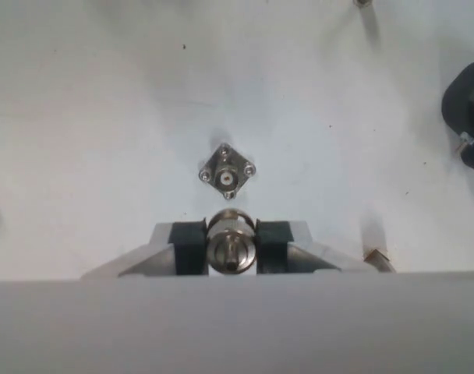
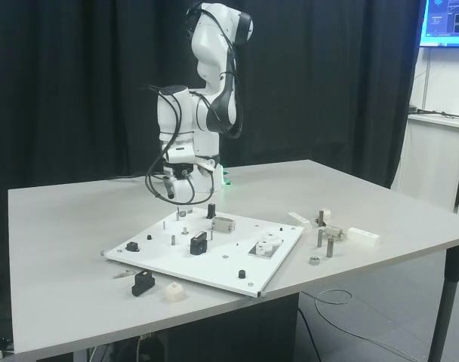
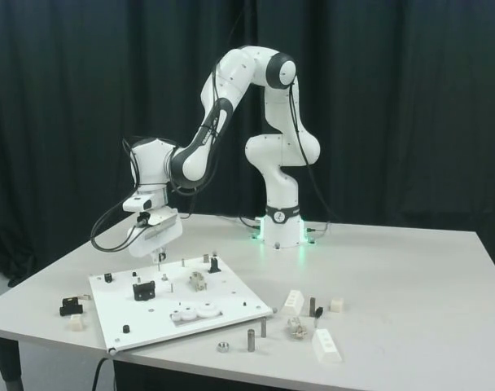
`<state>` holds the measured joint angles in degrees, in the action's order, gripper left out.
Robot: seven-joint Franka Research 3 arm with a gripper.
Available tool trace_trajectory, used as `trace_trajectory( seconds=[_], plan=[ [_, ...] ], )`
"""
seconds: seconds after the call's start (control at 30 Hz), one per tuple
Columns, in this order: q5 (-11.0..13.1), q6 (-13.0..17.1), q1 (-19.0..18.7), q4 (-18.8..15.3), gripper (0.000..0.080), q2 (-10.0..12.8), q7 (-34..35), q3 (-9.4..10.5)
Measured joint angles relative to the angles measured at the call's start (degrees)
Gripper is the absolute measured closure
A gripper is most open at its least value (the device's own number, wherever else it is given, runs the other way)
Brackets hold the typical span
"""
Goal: Place BNC.
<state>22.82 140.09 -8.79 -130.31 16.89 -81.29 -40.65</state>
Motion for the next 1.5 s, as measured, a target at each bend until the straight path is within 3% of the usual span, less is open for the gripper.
trace_trajectory(
  seconds=[1.17, 1.33, 1.5],
  plan=[
    [0.0, 1.79, -0.49, 0.0, 0.0673, 0.73, 0.0, 0.01],
    [-0.01, 3.18, -0.43, 0.0, 0.0673, 0.82, 0.0, -0.83],
    [-0.17, 4.85, -0.37, 0.02, 0.0673, 1.1, 0.0, -2.89]
  ],
)
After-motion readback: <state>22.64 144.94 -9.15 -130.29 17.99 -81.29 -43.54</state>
